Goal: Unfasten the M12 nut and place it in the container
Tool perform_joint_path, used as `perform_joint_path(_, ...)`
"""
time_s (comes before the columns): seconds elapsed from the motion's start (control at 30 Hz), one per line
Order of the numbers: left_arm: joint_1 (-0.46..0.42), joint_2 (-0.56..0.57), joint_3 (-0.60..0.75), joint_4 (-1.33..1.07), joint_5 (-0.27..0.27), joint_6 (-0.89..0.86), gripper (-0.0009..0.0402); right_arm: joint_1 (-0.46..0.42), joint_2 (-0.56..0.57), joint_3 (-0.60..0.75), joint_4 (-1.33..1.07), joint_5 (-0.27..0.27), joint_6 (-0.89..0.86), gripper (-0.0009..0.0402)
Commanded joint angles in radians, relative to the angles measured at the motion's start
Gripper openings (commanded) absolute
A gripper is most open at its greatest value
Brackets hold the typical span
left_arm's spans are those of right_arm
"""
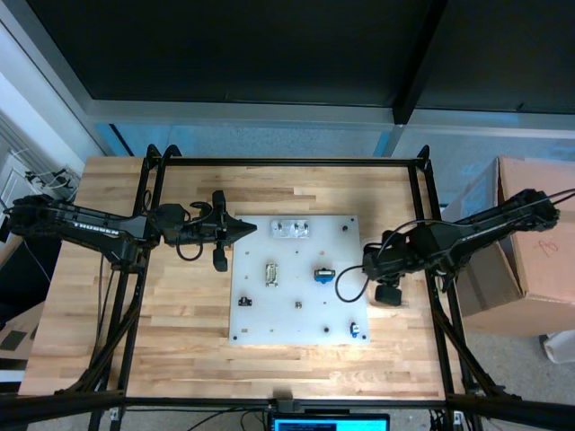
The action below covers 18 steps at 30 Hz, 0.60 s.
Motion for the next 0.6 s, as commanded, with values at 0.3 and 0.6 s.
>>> perform_joint_path(0.3, 0.000, 0.000, 0.000, 0.000, 0.000, 0.000, 0.0000, -0.001, -0.018, -0.183, 0.109, -0.013, 0.082, 0.0012)
perform_joint_path(0.6, 0.000, 0.000, 0.000, 0.000, 0.000, 0.000, 0.0000, -0.001, -0.011, -0.283, 0.222, -0.053, 0.130, 0.0160)
